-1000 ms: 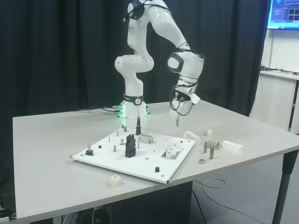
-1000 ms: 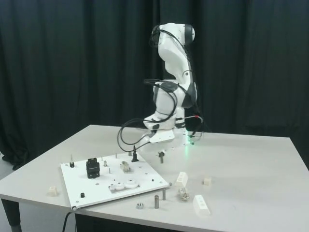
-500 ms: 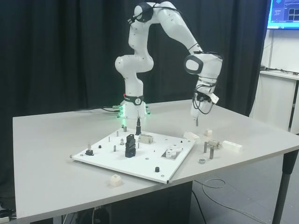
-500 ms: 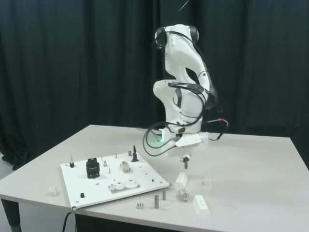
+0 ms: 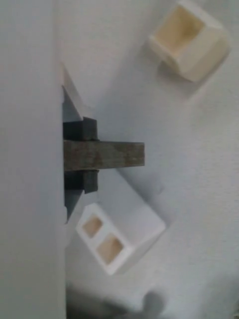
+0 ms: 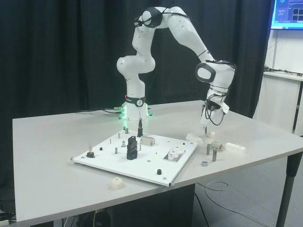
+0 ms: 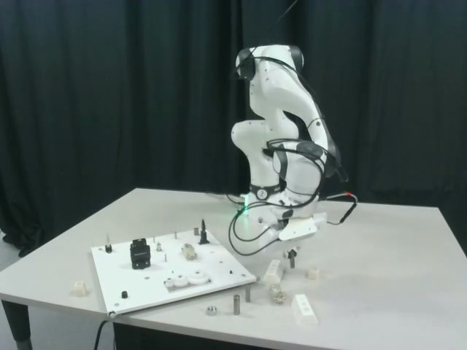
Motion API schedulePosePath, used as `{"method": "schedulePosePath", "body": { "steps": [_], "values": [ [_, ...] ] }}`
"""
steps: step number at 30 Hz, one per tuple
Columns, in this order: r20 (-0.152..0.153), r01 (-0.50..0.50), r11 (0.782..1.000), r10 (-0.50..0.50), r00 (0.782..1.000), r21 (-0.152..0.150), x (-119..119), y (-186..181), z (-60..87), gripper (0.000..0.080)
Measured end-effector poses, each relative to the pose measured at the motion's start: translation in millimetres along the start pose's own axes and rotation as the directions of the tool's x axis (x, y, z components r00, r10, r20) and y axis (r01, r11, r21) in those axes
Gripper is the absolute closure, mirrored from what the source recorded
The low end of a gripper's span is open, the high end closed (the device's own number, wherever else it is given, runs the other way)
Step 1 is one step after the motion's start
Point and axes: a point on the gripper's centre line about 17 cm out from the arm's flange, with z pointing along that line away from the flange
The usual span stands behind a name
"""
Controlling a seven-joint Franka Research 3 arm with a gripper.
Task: Place square peg 3.
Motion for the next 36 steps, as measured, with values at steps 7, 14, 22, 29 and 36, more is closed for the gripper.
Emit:
{"method": "schedulePosePath", "body": {
  "steps": [7, 14, 22, 29, 36],
  "values": [
    [0.024, 0.001, 1.0, -0.001, 1.0, 0.012, 9.8, 2.5, 8.4, 0.0687],
    [0.046, 0.004, 1.0, -0.005, 0.999, 0.016, 15.2, 5.9, 13.2, 0.0687],
    [0.057, 0.002, 1.0, -0.003, 0.998, 0.011, 20.0, 9.4, 16.5, 0.0687],
    [0.065, -0.004, 1.0, 0.004, 0.998, 0.002, 21.2, 12.1, 18.8, 0.0592],
    [0.085, -0.007, 1.0, 0.007, 0.996, -0.008, 17.9, 14.6, 15.4, 0.0247]
  ]
}}
